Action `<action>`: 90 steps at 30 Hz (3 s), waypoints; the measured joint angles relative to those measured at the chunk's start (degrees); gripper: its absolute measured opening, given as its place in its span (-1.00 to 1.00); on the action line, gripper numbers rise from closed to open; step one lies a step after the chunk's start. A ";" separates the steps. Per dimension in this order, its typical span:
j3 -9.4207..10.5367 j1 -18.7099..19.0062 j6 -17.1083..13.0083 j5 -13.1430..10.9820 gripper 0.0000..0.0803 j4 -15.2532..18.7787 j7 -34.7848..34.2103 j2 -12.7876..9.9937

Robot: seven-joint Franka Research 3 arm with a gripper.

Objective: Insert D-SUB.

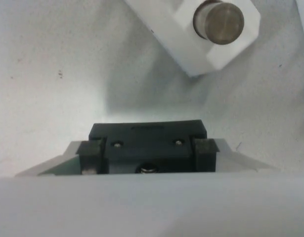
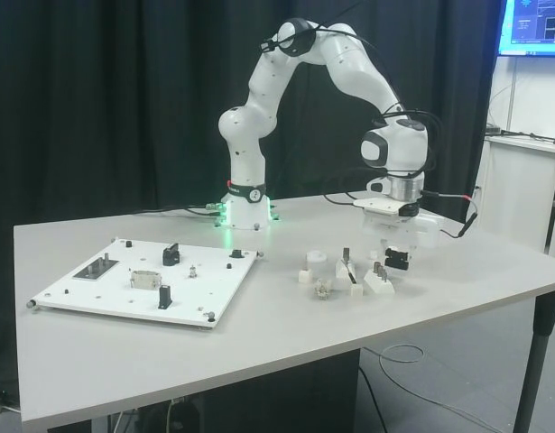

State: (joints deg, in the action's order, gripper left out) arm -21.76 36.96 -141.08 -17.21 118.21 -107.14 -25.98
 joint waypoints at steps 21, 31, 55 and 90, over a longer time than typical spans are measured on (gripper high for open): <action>-0.18 0.00 0.08 0.28 -0.05 -0.15 0.00 0.00; -0.35 0.00 0.09 0.47 -0.05 -0.24 0.00 0.00; -0.84 0.00 3.48 3.76 -0.05 -0.29 0.06 1.13; -2.14 -7.62 16.91 22.31 -0.05 8.12 4.02 17.70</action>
State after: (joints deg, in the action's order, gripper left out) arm -23.90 29.34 -124.17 5.10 126.33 -103.12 -8.28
